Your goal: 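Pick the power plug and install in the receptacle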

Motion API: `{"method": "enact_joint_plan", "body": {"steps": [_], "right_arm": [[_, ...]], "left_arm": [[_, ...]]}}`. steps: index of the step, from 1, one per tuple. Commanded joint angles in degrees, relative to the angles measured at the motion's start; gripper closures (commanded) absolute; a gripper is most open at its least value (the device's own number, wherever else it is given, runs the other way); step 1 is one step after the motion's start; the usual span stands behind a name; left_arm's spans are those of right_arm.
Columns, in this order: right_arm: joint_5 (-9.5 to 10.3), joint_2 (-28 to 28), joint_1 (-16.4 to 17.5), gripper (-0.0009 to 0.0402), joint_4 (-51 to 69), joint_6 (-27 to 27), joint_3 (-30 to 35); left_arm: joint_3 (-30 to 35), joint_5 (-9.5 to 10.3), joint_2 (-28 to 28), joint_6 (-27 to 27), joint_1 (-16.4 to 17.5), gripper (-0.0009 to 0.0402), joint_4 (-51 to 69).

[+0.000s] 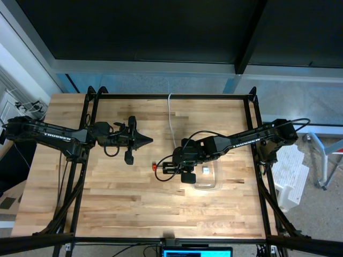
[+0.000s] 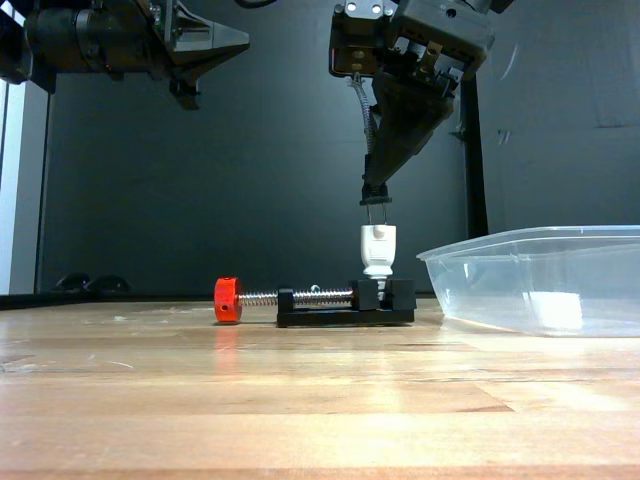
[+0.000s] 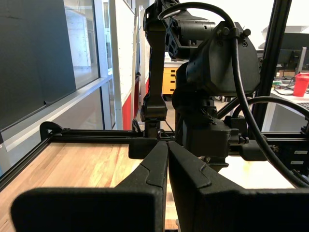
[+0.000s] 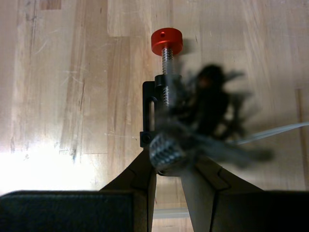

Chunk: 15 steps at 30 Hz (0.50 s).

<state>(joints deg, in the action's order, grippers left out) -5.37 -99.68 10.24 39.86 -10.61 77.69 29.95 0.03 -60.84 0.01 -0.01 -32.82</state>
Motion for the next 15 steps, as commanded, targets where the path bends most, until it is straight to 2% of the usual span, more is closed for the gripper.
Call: {"method": "enact_joint_plan", "body": {"steps": [1, 15], "right_arm": [[-0.57, 0.7, 0.0, 0.0393, 0.1, 0.0, 0.1], [-0.66, 0.9, 0.0, 0.0393, -0.1, 0.5, -0.6]], "left_arm": [[0.0, 0.00, 0.0, 0.0, 0.0, 0.0393, 0.0], [0.0, 0.00, 0.0, 0.0, 0.0, 0.0393, 0.0]]}}
